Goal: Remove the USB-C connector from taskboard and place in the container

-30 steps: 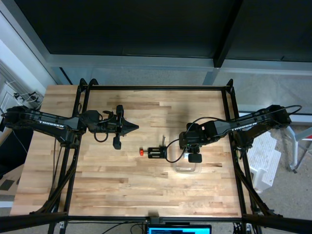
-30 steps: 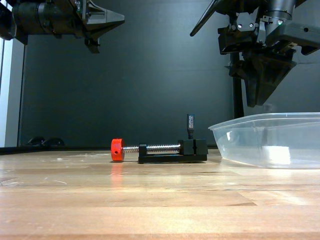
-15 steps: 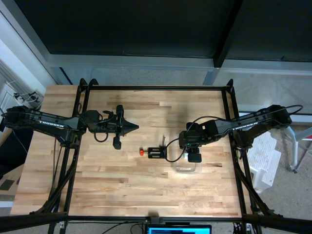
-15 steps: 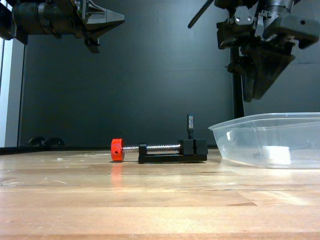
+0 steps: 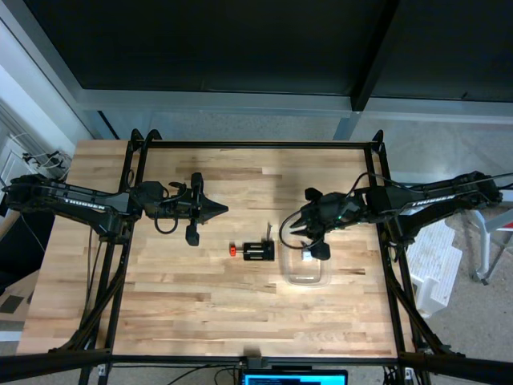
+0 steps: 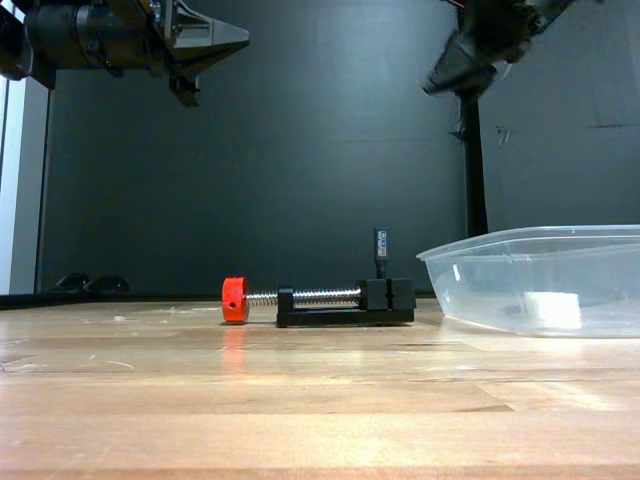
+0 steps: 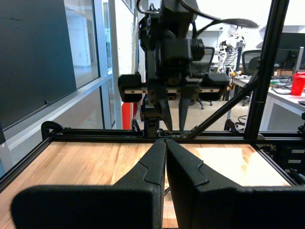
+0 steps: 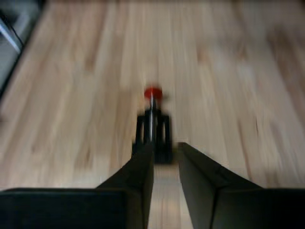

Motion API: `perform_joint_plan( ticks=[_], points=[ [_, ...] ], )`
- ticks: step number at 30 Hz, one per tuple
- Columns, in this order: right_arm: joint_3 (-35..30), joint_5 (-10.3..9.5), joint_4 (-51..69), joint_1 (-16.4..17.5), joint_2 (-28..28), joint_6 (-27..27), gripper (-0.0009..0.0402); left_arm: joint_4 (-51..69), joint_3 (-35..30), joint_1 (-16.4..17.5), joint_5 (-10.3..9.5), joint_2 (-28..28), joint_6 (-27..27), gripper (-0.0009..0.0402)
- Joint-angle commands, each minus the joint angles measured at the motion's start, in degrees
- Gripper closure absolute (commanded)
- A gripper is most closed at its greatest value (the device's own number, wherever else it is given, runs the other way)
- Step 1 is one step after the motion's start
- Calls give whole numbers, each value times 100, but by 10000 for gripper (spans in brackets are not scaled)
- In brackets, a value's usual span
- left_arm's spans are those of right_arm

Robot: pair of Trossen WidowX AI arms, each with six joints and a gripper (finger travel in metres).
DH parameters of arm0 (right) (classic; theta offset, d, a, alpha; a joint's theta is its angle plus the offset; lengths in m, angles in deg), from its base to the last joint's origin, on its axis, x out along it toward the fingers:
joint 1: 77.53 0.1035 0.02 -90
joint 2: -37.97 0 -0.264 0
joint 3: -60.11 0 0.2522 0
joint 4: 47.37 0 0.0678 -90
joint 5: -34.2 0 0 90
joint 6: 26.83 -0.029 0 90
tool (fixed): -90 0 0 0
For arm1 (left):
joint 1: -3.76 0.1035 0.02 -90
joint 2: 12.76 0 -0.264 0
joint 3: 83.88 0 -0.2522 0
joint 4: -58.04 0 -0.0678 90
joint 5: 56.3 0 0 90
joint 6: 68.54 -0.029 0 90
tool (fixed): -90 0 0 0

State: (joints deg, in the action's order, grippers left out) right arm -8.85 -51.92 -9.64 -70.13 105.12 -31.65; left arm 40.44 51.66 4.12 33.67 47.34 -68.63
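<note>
Watching from the near edge, big to small. Table (image 5: 200, 305): everything sits right of centre.

Left gripper (image 7: 165, 141) is parked up high, pinched closed on nothing. It hangs at about 10 o'clock from the taskboard (image 5: 258, 251), well apart.

Right gripper (image 8: 166, 144) is the nearer one, also up off the wood. Its fingers (image 8: 138, 171) are a little parted and nothing is between them.

Container (image 5: 298, 279) sits just beside the taskboard at 4 o'clock.

The taskboard lies at roughly 8 o'clock from the right gripper. Its long axis runs 9-to-3, with the red knob (image 5: 233, 250) at the 9 end.

USB-C connector (image 6: 380, 245) is not pulled yet. It stands upright at the 3 o'clock end, the end nearest the right gripper.

My read: right gripper drops onto the connector, pinches it, then lifts straight up.
</note>
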Motion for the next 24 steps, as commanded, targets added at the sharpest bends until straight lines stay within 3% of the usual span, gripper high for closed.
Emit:
perform_joint_plan(
  ticks=[1, 3, 11, 24],
  points=[
    [293, -164, -813, -153, -129, 111, 374, -2, 0, 0, 0, 2, -2, 393],
    [444, -201, -1235, -249, -188, 186, 395, 0, 0, 0, 0, 2, -2, 393],
    [896, -363, -2662, -743, -291, 352, 392, 0, 0, 0, 0, 2, -2, 393],
    [1572, -404, -4474, -844, -382, 514, 393, 0, 0, 2, 0, 2, -2, 393]
  ],
)
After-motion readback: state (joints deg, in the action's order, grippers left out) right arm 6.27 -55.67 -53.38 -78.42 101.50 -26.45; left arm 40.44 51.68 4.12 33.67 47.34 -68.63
